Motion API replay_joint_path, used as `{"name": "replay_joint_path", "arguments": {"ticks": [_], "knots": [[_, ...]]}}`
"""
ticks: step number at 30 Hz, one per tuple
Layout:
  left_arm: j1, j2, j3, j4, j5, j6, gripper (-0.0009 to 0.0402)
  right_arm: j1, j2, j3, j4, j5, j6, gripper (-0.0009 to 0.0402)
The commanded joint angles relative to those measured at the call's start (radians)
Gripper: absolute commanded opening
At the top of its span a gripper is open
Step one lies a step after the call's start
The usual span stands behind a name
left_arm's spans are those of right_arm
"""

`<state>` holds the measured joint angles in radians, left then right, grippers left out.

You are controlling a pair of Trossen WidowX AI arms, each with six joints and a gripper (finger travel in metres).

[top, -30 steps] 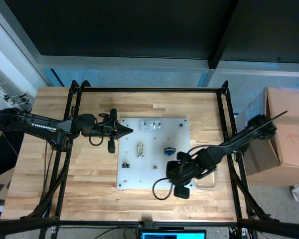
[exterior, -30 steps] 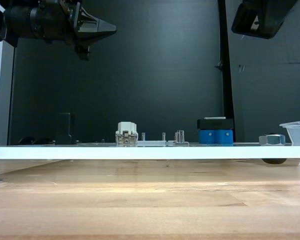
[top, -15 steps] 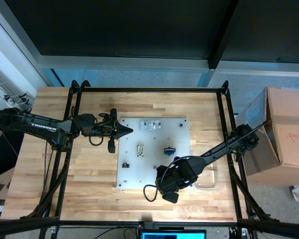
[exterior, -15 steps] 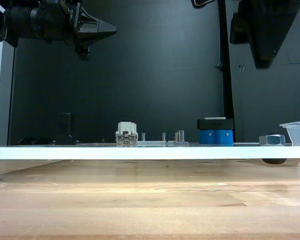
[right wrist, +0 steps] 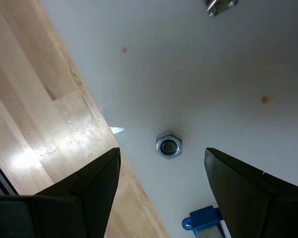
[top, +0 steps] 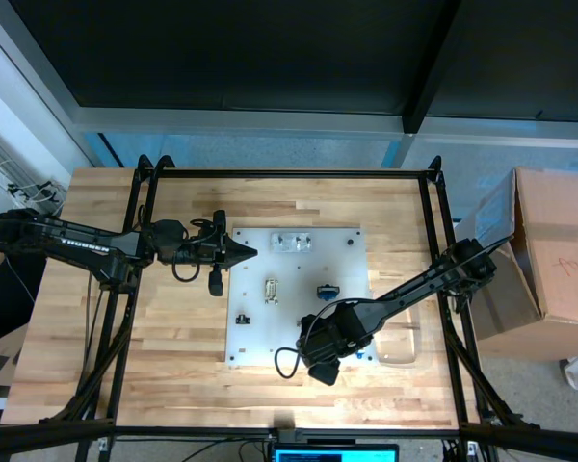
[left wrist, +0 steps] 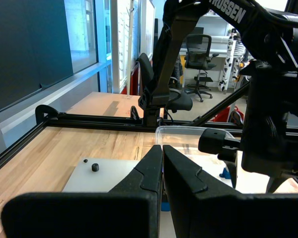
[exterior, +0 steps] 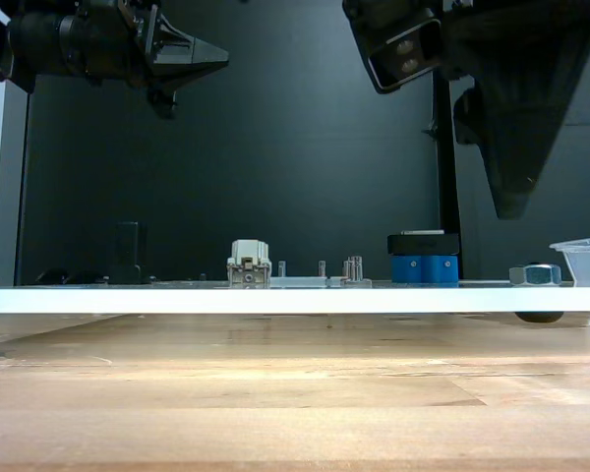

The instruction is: Unfasten the M12 nut and place it in the container

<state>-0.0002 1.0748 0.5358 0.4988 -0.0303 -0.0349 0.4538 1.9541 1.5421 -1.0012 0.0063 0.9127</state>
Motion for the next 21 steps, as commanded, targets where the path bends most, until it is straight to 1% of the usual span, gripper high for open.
{"name": "replay_joint_path", "arguments": {"ticks": [1,10,21], "knots": [[0.0,0.0,0.0,0.0,0.0,0.0,0.0,-0.002,0.013,-0.017,0.002,0.002,-0.001,0.0236],[0.0,0.0,0.0,0.0,0.0,0.0,0.0,-0.002,0.046,-0.026,0.021,0.002,-0.034,0.0236],[0.0,0.0,0.0,0.0,0.0,0.0,0.0,-0.002,0.047,-0.056,0.034,0.003,-0.062,0.0235]]}}
